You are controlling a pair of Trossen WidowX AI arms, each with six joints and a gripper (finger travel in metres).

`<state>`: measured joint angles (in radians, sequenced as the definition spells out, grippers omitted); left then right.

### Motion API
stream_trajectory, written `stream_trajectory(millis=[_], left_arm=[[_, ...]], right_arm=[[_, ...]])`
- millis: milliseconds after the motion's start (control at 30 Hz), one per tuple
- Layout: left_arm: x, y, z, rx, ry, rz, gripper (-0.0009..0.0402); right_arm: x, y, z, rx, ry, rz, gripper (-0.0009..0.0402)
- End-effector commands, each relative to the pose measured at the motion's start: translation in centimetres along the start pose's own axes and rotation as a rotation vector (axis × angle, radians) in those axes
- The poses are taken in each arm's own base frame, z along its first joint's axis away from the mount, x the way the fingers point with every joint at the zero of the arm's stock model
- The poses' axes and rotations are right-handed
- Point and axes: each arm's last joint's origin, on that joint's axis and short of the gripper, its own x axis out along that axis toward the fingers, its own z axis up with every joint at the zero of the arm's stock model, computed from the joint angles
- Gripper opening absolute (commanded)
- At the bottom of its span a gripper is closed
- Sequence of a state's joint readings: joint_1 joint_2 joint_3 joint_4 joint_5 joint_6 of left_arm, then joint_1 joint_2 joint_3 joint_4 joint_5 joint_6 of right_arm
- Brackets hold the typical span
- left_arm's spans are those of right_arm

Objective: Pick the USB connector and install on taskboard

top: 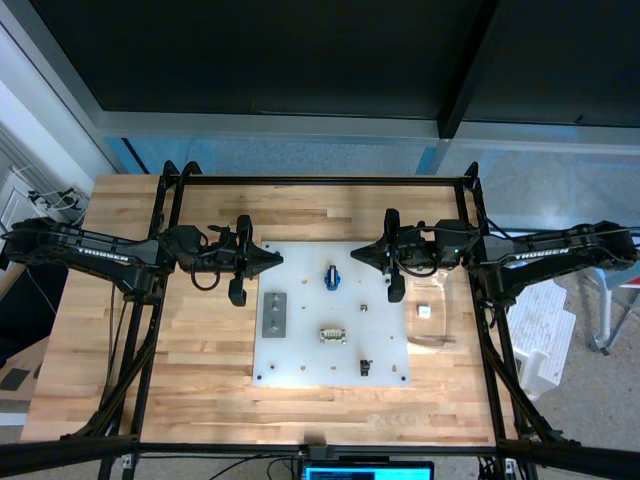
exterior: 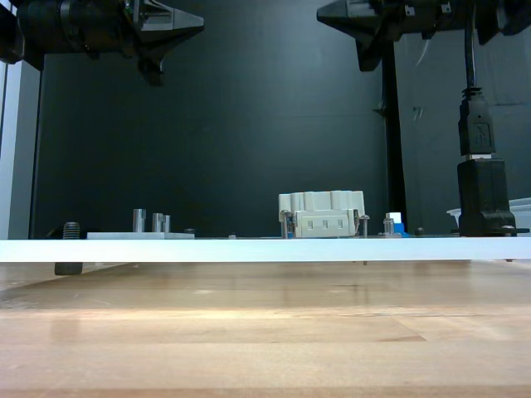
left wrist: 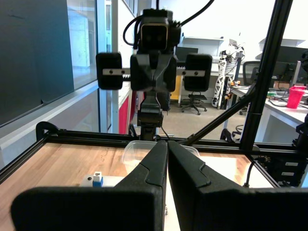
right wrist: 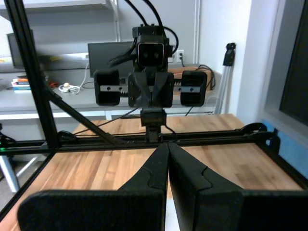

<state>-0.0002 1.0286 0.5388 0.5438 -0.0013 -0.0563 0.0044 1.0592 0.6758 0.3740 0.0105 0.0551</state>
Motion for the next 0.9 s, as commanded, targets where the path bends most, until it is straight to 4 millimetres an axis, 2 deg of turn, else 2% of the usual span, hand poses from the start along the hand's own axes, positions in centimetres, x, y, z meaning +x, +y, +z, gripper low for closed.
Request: stream_trajectory(millis=[33,400,900], left_arm=[[0.0,0.0,0.0,0.000,0.000,0.000,0.0000],[0.0,0.0,0.0,0.000,0.000,0.000,0.0000],[0.0,0.0,0.0,0.000,0.000,-0.001,0.0000]], right_arm=[[-0.2,-0.2,-0.3,0.000,0.003,0.019,0.0000],[-0.8,-0.3,-1.4,0.007,-0.019,0.027,0.0000],[-0.8,-0.3,-1.3,0.012,-0.025,0.035,0.0000]])
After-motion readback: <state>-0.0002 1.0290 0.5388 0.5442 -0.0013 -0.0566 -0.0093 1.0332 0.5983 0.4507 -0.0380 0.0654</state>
